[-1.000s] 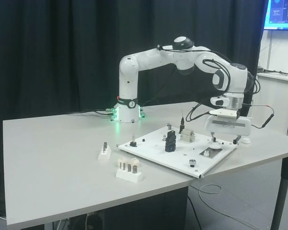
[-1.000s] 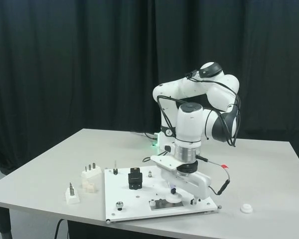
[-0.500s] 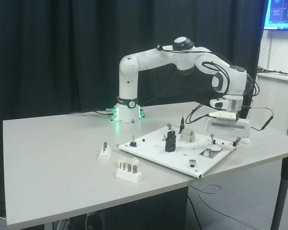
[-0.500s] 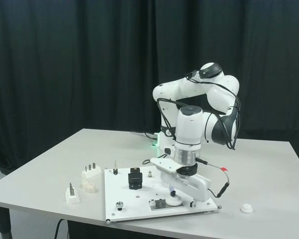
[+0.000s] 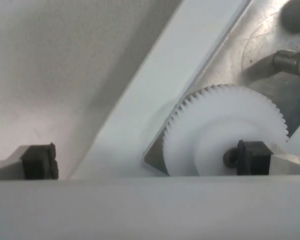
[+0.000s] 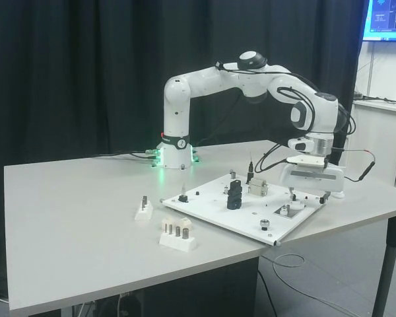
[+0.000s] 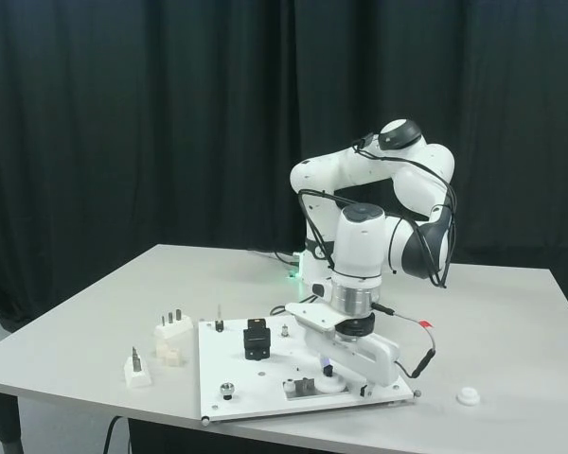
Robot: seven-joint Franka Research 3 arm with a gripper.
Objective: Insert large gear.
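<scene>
large gear at the board, pincer spread

the white large gear (image 5: 225, 132) lies flat on the assembly board (image 7: 265, 397) at its corner on the tabletop (image 7: 95, 331). the pincer (image 5: 140, 160) is released, one pad at the gear's hub. judging so, seating is near done; next, confirm it sits fully down.

No readable text, brand or no. on arm, board or parts in any view; the wall screen (image 6: 388, 20) in the first room view's top corner seems to show lines of text, too small to read.
</scene>
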